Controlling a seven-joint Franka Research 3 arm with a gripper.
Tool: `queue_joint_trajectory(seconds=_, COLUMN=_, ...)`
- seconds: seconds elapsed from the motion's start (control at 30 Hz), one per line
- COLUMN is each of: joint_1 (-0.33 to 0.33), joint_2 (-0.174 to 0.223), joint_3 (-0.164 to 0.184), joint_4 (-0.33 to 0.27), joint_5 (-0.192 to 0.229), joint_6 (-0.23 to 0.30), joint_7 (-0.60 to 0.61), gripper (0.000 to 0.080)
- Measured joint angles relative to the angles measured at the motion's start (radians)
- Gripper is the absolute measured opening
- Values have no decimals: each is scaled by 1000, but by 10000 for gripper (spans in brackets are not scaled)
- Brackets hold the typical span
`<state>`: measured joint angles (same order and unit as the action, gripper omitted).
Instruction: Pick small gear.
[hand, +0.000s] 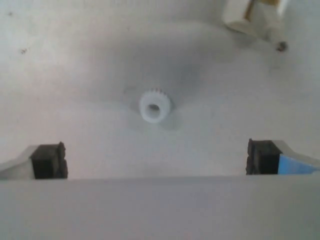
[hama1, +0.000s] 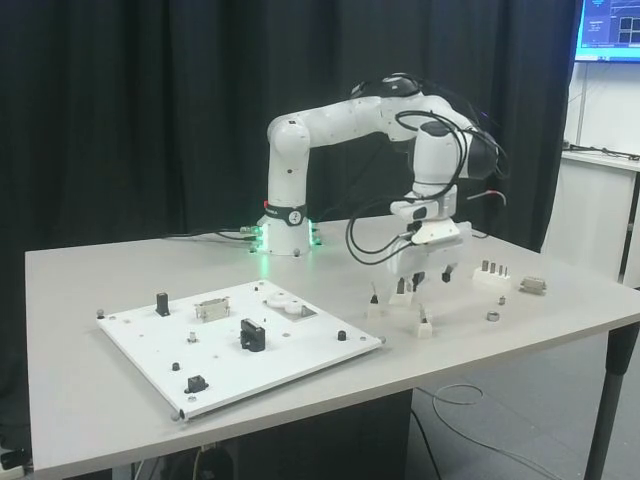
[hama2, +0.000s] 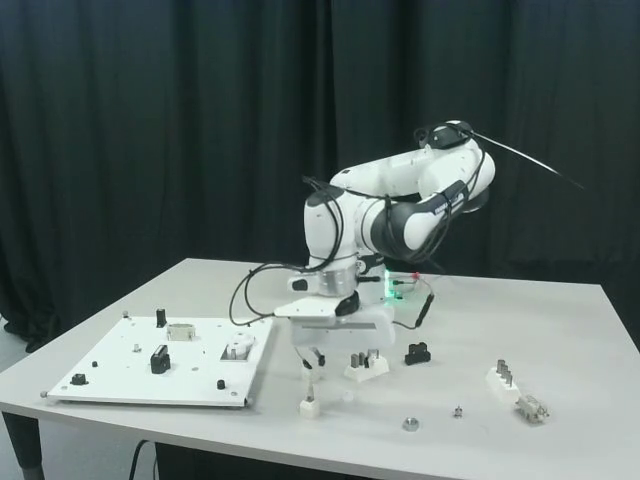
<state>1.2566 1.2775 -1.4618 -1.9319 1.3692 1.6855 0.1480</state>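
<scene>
The small gear (hand: 154, 106) is white and toothed, with a centre hole, and lies flat on the grey table. In the wrist view it sits between and slightly ahead of my two black fingertips (hand: 48, 161), which stand wide apart. My gripper (hand: 155, 159) is open and holds nothing, hovering low above the gear. In the room views the gripper (hama1: 418, 272) (hama2: 338, 358) points straight down over the table, right of the white board. The gear itself is too small to make out there.
A white assembly board (hama1: 230, 345) (hama2: 150, 375) with black parts lies to one side. Small white peg stands (hama1: 424, 325) (hama2: 310, 405) (hand: 247, 20) stand close around the gripper. A peg block (hama1: 491, 275), a nut (hama1: 492, 315) and a connector (hama1: 532, 286) lie further out.
</scene>
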Motion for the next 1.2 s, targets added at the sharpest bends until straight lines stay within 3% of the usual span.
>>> queue_joint_trajectory(seconds=0.27, joint_1=1, joint_2=-3, joint_3=57, joint_4=0, joint_5=13, joint_6=77, joint_7=22, gripper=800)
queue_joint_trajectory(seconds=0.53, joint_1=-6, joint_2=-3, joint_3=100, joint_4=0, joint_5=18, joint_6=116, joint_7=28, gripper=800)
queue_joint_trajectory(seconds=1.2, joint_1=-24, joint_2=-3, joint_3=146, joint_4=0, joint_5=27, joint_6=151, joint_7=28, gripper=800)
